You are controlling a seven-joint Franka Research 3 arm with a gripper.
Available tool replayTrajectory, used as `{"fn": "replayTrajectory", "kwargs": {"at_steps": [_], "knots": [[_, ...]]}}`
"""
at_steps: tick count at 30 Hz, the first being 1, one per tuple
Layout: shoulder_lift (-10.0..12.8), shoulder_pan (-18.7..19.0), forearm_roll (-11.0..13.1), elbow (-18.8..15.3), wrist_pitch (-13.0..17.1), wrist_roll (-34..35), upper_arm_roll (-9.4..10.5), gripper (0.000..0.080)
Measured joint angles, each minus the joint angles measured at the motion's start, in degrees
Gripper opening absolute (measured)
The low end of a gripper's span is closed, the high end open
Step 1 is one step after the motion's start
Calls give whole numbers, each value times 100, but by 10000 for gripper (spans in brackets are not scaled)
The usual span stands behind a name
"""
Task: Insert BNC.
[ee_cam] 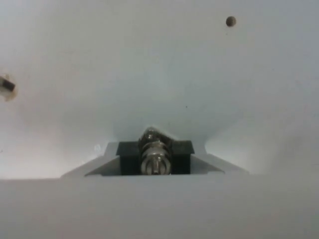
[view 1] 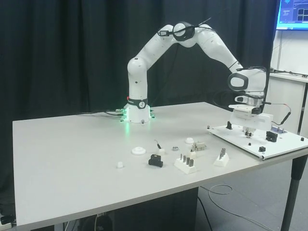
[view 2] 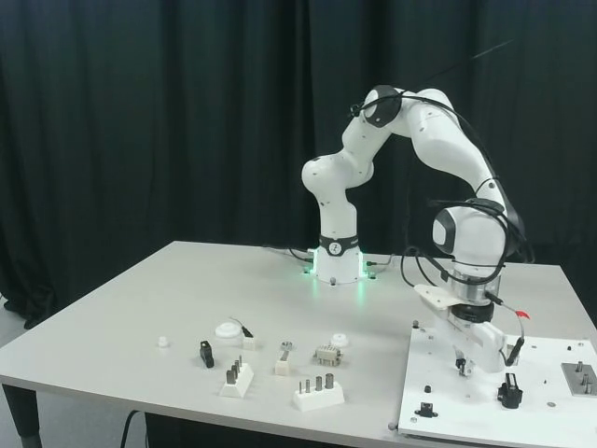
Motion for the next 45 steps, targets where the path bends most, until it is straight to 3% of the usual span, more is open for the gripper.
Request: {"fn": "replayTrajectory", "kwargs": {"at_steps": [17,45], "knots": [[165,528,642,-60,-3,0,-604,121],[532,1327,1376,-101,-82,-104,-1480,121]]}}
